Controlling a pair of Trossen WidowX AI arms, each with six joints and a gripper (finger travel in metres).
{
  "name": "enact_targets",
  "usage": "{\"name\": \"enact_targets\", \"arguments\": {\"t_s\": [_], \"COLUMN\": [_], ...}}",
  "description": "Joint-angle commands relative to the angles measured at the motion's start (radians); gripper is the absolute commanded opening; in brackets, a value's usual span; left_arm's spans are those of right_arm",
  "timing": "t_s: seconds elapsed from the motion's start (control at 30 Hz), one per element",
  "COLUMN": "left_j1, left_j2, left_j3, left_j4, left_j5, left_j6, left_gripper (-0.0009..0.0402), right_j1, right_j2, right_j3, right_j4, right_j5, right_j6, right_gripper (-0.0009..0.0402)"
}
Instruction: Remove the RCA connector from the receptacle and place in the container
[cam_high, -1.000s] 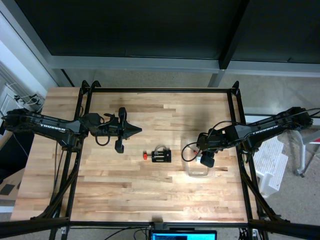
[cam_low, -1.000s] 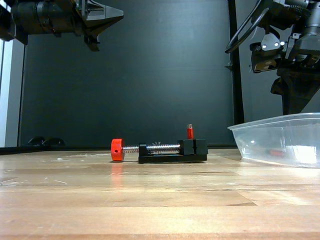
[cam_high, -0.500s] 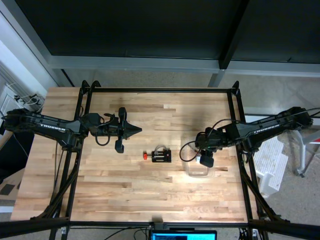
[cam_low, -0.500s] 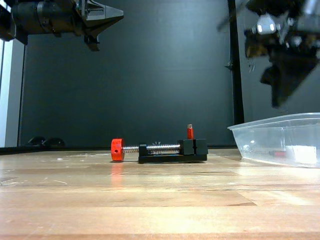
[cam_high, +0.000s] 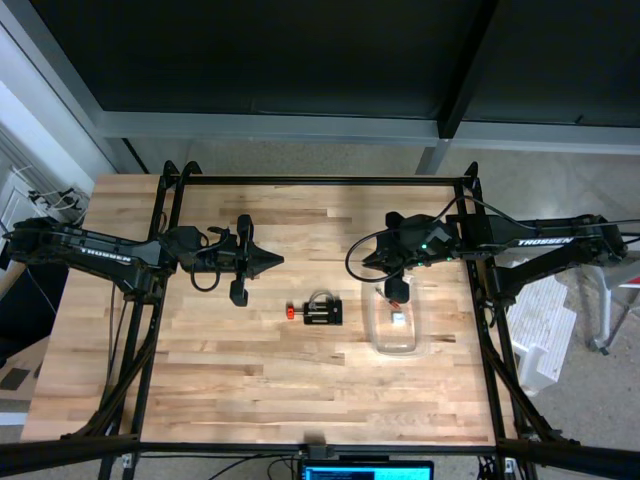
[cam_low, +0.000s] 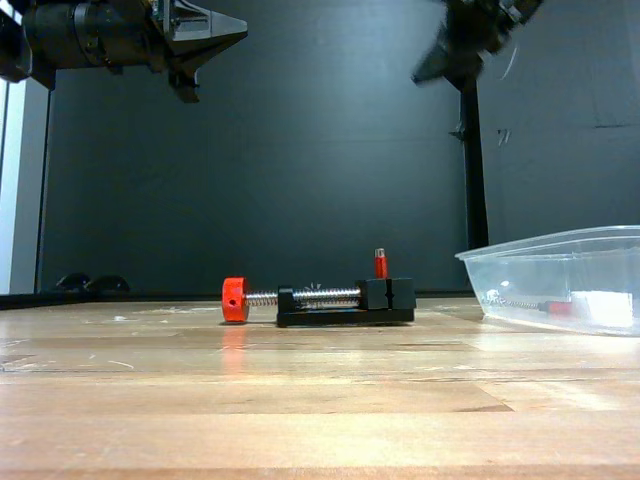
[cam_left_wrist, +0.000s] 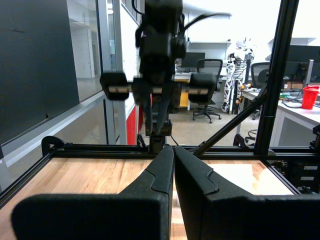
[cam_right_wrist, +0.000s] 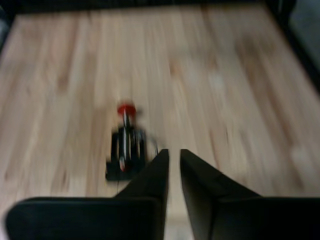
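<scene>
Broadly: a pale wooden table (cam_high: 250, 370) holds the task pieces, with both arms raised above it.
Receptacle: the small black block-shaped receptacle (cam_high: 322, 311) (cam_low: 345, 297) (cam_right_wrist: 126, 150) sits near the table's middle. A silver threaded screw runs out of it to a round red knob (cam_low: 234, 299). A short red post (cam_low: 380, 263) stands upright on its top.
Container: the clear, shallow, rectangular plastic container (cam_high: 396, 350) (cam_low: 520, 275) rests on the wood at 3 o'clock from the receptacle, near it but apart.
RCA connector: the small red-and-white RCA connector (cam_high: 398, 316) (cam_low: 585, 306) lies on the container's floor, out of the receptacle and touched by neither gripper.
Left gripper: the black left gripper (cam_high: 275, 260) (cam_low: 225, 38) (cam_left_wrist: 173, 147) hangs high above the table at about 11 o'clock from the receptacle and points toward the right arm. Its two fingers are pressed together with nothing between them.
Right gripper: the black right gripper (cam_high: 368, 262) (cam_low: 430, 70) (cam_right_wrist: 174, 151) is high in the air at about 1 o'clock from the receptacle and 11 o'clock from the container, well above both. Its fingers stand a narrow slit apart and hold nothing. Bare wood shows through the gap, and the receptacle lies beyond the fingertips.
</scene>
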Motion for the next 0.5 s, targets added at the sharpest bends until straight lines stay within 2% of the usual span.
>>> {"name": "enact_targets", "arguments": {"t_s": [0.03, 0.5], "left_j1": [0.0, 0.0], "left_j2": [0.0, 0.0], "left_j3": [0.0, 0.0], "left_j4": [0.0, 0.0], "left_j5": [0.0, 0.0], "left_j6": [0.0, 0.0], "left_gripper": [0.0, 0.0], "right_j1": [0.0, 0.001], "right_j2": [0.0, -0.002], "right_j3": [-0.019, -0.201], "right_j4": [0.122, 0.656], "right_j5": [-0.001, -0.01], "right_j6": [-0.015, -0.055], "right_gripper": [0.0005, 0.0]}}
